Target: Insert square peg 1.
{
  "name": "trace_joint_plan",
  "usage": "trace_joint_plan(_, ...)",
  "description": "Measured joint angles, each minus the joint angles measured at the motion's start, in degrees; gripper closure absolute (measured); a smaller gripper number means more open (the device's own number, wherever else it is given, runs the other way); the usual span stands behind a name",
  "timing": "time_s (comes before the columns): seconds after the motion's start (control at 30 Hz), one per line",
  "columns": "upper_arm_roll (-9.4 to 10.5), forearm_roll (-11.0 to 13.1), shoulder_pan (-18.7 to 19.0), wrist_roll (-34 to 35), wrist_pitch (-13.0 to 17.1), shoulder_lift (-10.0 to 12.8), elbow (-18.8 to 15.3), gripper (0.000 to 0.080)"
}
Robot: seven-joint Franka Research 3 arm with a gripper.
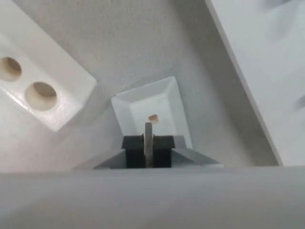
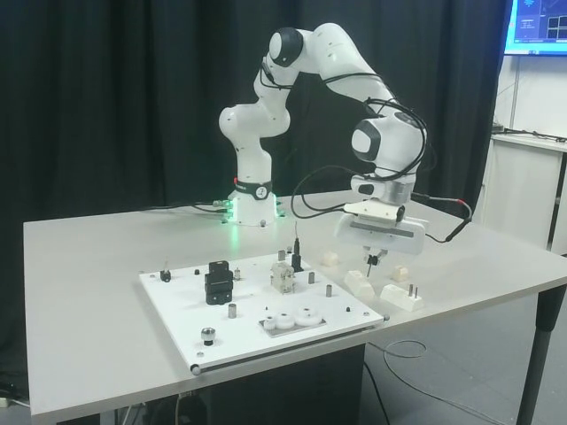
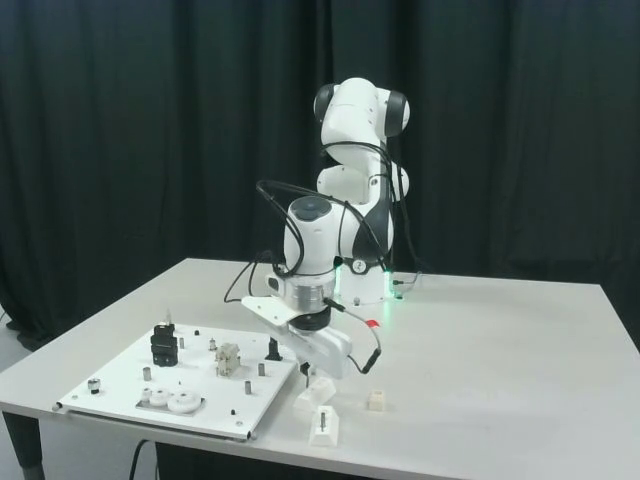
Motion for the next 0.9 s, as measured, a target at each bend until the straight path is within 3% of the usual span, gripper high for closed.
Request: trace_joint_plan(0.9, 0.0, -1.82, -0.34, 0.0, 0.02, 0.01, 0.45, 0.0769)
